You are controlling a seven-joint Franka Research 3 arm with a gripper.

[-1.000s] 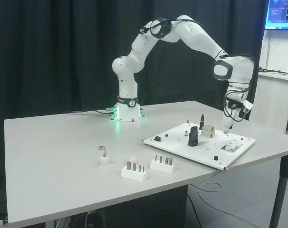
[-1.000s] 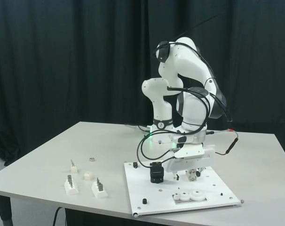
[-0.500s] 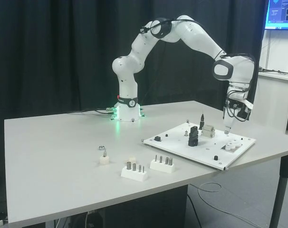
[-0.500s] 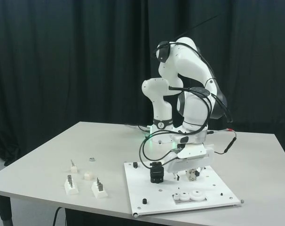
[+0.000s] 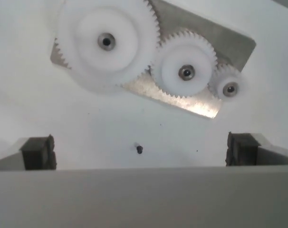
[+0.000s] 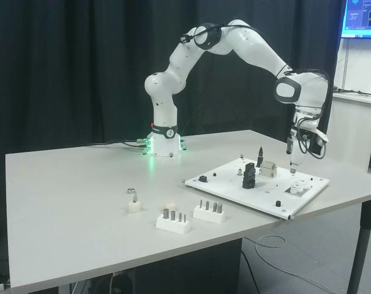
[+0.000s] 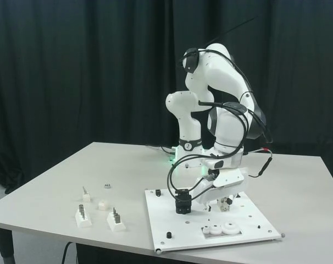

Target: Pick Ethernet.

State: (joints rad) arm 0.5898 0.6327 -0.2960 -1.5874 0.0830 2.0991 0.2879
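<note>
Plainly hovers over the wrong spot for now. Holds the gripper [image 5: 139, 151] wide open, with the black pads [image 5: 38, 152] far apart and nothing between them. Looks straight down on three white gears [image 5: 184, 72] meshed in a row on the white board [image 6: 222, 184]. Shows no plug or socket in the wrist view.

Probably finds the Ethernet part at the small grey box [image 6: 269, 169] on the board, beside the black block [image 6: 250, 176]; cannot tell for certain. Sits near the gripper [image 6: 294, 164] but apart from it, off toward the board's middle and the arm's base, away from the gears. Carries a thin black stalk [image 6: 259, 149] that stands upright, so likely calls for a short sideways shift and then a straight drop with the fingers either side.
</note>
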